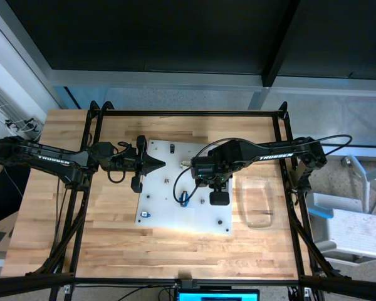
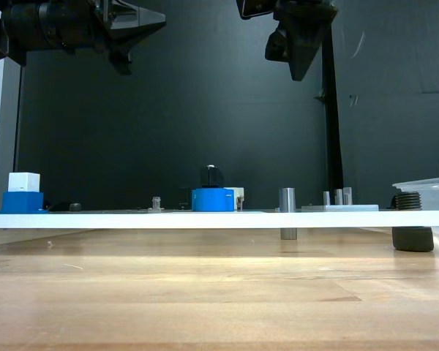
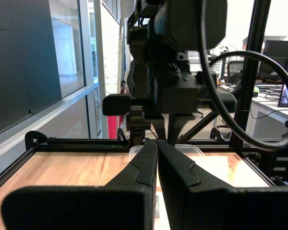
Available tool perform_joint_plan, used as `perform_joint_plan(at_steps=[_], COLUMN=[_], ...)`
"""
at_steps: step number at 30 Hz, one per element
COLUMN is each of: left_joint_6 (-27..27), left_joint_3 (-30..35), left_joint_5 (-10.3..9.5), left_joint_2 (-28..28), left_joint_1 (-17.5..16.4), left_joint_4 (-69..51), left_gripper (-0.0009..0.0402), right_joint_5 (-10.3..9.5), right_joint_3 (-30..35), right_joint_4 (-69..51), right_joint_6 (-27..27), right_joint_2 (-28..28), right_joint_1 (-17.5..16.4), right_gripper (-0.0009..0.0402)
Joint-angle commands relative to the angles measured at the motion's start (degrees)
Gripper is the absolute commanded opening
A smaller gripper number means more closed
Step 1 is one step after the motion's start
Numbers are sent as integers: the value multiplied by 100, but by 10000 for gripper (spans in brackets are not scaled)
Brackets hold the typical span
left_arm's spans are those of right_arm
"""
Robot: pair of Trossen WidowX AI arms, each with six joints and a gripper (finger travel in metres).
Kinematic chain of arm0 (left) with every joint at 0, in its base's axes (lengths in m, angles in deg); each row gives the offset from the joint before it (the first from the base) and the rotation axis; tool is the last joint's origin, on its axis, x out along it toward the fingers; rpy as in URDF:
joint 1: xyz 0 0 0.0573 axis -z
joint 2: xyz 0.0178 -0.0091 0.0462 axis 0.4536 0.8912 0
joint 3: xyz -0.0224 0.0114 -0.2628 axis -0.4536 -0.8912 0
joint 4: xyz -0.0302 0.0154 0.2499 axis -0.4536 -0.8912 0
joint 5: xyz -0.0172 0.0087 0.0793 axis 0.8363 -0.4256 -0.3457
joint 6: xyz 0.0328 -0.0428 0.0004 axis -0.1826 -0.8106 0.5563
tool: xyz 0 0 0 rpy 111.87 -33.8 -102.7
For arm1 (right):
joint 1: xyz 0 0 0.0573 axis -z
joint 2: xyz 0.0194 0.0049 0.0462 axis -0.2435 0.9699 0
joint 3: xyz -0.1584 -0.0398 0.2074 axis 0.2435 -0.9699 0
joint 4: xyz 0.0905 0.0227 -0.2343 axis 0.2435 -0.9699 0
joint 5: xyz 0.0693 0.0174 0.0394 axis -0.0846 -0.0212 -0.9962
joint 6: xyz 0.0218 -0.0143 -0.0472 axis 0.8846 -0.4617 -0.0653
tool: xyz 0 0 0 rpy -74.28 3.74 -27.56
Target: Pick the 16mm cylinder and place it in the container
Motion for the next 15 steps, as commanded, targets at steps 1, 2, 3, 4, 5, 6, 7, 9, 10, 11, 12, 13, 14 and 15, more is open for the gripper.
perform_joint_plan(at_steps=[1,2,3,4,5,6,7,9,10,11,12,13,14,15], left_joint_6=[2,2,2,2,2,2,2,2,2,2,2,2,2,2], left_joint_3=[0,0,0,0,0,0,0,0,0,0,0,0,0,0], left_joint_5=[2,2,2,2,2,2,2,2,2,2,2,2,2,2], left_joint_2=[0,0,0,0,0,0,0,0,0,0,0,0,0,0], left_joint_1=[-2,0,0,0,-2,0,0,-2,0,0,0,-2,0,0], left_joint_4=[4,4,4,4,2,4,4,2,4,2,2,4,4,2], left_gripper=[0,0,0,0,0,0,0,0,0,0,0,0,0,0], right_joint_5=[9,24,70,153,214,315,321,323,321,323,326,323,328,330], right_joint_3=[2,0,0,0,0,0,0,0,0,0,0,-4,-31,-83], right_joint_4=[22,20,22,24,22,24,28,66,92,138,157,184,249,350], right_joint_6=[-44,-68,-66,-66,-66,-61,-66,-68,-68,-68,-66,-59,-46,-42], right_joint_2=[136,177,229,291,339,391,431,509,525,584,608,608,608,608], right_joint_1=[-81,-116,-153,-190,-225,-251,-275,-299,-321,-332,-337,-341,-345,-348], right_gripper=[43,56,70,83,97,111,124,150,161,171,181,189,196,202])
